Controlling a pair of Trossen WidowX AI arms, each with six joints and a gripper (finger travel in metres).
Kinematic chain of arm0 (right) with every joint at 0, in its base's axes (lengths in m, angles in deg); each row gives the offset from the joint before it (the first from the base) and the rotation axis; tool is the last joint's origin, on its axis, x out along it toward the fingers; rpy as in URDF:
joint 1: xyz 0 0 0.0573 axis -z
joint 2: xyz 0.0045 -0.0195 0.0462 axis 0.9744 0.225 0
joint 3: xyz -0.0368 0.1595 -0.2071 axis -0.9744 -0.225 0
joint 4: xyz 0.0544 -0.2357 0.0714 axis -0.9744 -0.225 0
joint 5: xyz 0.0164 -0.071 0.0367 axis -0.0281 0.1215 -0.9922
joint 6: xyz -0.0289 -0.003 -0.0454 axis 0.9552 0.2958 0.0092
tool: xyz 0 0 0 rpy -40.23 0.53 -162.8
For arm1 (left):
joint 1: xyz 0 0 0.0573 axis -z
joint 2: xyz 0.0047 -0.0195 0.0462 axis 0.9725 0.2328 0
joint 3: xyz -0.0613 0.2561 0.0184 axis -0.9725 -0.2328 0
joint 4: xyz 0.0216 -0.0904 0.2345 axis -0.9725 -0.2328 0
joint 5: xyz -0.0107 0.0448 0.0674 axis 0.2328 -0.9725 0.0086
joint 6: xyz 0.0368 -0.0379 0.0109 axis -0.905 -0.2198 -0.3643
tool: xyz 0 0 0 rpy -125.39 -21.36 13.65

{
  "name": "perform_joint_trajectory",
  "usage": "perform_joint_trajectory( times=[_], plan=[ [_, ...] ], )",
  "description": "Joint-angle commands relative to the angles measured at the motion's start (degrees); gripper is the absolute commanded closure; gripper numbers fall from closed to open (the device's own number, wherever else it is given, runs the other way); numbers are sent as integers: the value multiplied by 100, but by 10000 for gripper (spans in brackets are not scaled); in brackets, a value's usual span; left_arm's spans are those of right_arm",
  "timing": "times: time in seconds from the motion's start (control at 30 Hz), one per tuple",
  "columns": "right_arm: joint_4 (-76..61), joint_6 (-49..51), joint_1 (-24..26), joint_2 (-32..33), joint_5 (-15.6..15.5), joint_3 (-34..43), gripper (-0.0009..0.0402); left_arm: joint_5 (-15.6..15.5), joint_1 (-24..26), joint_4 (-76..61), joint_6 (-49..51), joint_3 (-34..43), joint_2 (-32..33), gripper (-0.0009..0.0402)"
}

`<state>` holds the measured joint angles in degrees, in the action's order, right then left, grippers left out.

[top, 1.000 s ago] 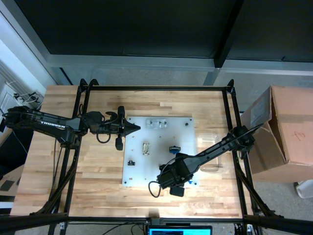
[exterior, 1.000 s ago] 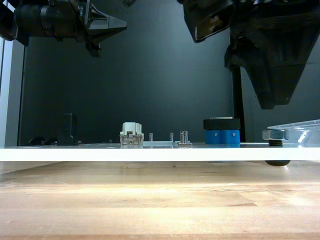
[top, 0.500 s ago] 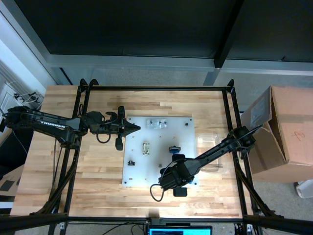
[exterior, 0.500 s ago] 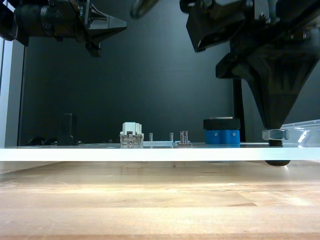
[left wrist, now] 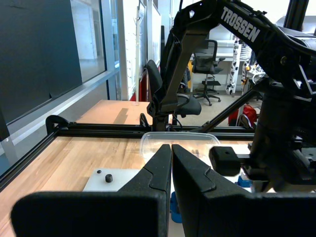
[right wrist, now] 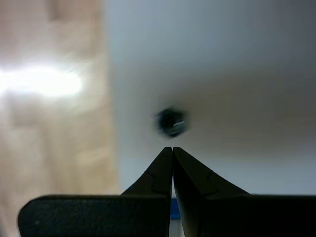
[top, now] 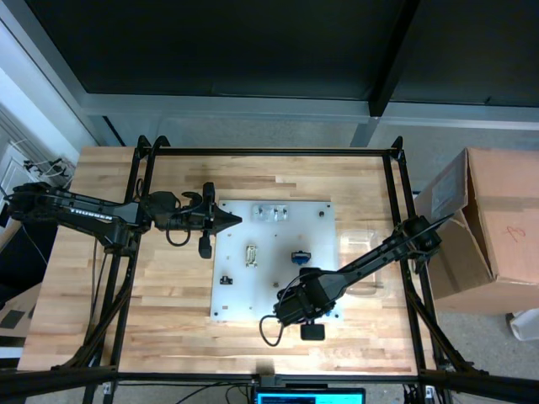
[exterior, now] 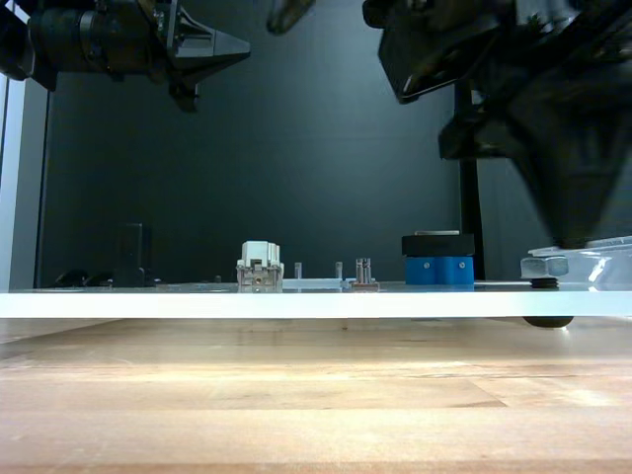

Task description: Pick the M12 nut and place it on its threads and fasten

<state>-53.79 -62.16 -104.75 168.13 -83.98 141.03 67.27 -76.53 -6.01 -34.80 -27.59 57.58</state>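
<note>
The small silver nut (exterior: pixel 543 267) sits on top of its black ribbed stud (exterior: pixel 543 283) near the white board's (top: pixel 253 286) near right edge, with ribs showing under it. My right gripper (exterior: pixel 578 242) hangs point-down just above and slightly right of the nut, apart from it. Its fingers are shut with nothing between them (right wrist: pixel 172 148), and the nut (right wrist: pixel 171 122) shows blurred just beyond the tips. In the high view the right arm (top: pixel 362 265) hides the nut. My left gripper (top: pixel 236 220) hovers high over the board's far left edge, shut and holding nothing (left wrist: pixel 171 146).
A clear tray (top: pixel 362 252) lies right of the board, behind the stud in the low view. A blue block (exterior: pixel 439 269), a white connector (exterior: pixel 260 269) and small posts stand on the board. A cardboard box (top: pixel 497 227) stands off the table's right edge.
The right gripper came down until its tip met the top of the nut, then shifted right and slightly up. The nut stays on its stud. The left arm has not moved.
</note>
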Motion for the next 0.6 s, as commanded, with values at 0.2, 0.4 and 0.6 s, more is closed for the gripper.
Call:
perform_joint_trajectory(
  times=[0.2, 0.4, 0.6],
  plan=[
    [90, -240, -7, -63, 601, -90, 393, 2, 0, -2, 0, 0, 0, 393],
    [494, -131, -35, -63, -498, -299, 393, 2, -2, -2, 0, 0, 0, 393],
    [350, -15, -42, -122, -756, -284, 393, 2, 0, -2, 0, 0, 0, 393]
  ],
)
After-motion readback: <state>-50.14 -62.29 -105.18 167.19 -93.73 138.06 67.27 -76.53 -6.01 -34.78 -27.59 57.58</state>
